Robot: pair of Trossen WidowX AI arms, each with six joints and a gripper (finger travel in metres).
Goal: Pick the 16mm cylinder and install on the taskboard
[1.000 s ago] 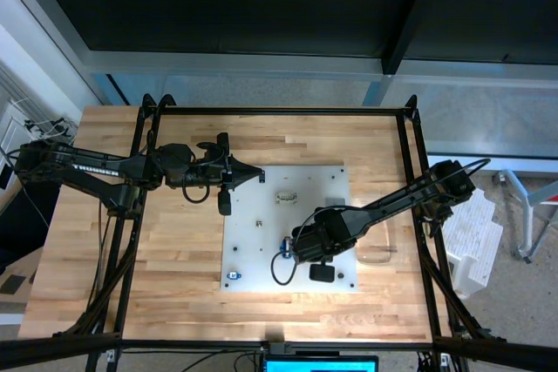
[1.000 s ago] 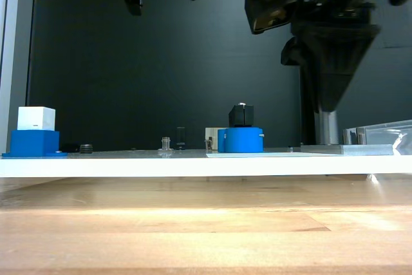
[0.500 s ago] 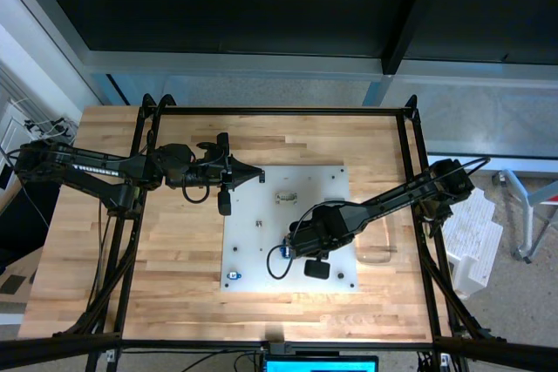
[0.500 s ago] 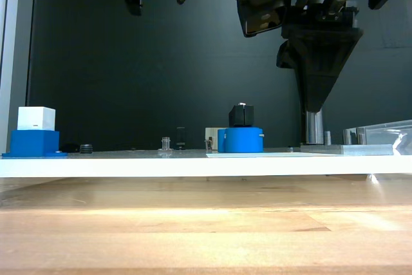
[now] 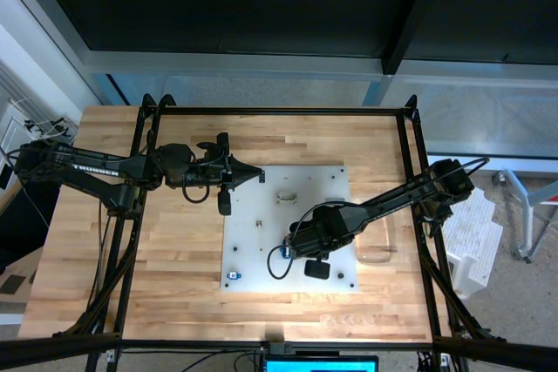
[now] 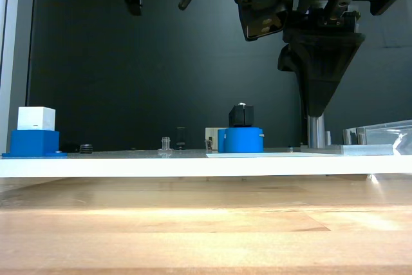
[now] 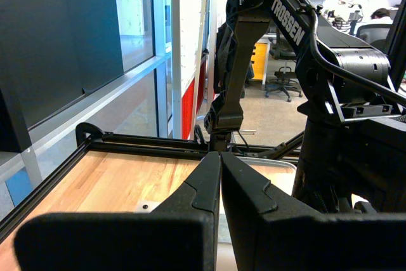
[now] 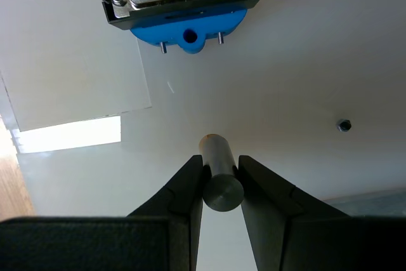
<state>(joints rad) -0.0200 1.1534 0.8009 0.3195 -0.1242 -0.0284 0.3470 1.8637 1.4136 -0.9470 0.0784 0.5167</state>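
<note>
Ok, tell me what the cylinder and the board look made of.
16mm cylinder, held in the right claw: seemingly metal, dull grey with a soft sheen. Taskboard: likely plastic, smooth matte white. Left claw hangs shut near its far-left corner.

**Camera stations: four views**

- High view: set above the near edge of the bench, tilted down and away. It stands far off and takes in the whole bench, the taskboard and both arms.
- Low view: set at bench-top height on the near edge, looking level, close to the taskboard's front edge.
- Left wrist view: looks along the left hand, fingers pressed together, raised over the taskboard's far-left corner and facing across toward the right arm.
- Right wrist view: looks down along the right hand, very near the board, fingers clamped on the 16mm cylinder.
- Shared: the taskboard shows in the high, low and right wrist views.
</note>
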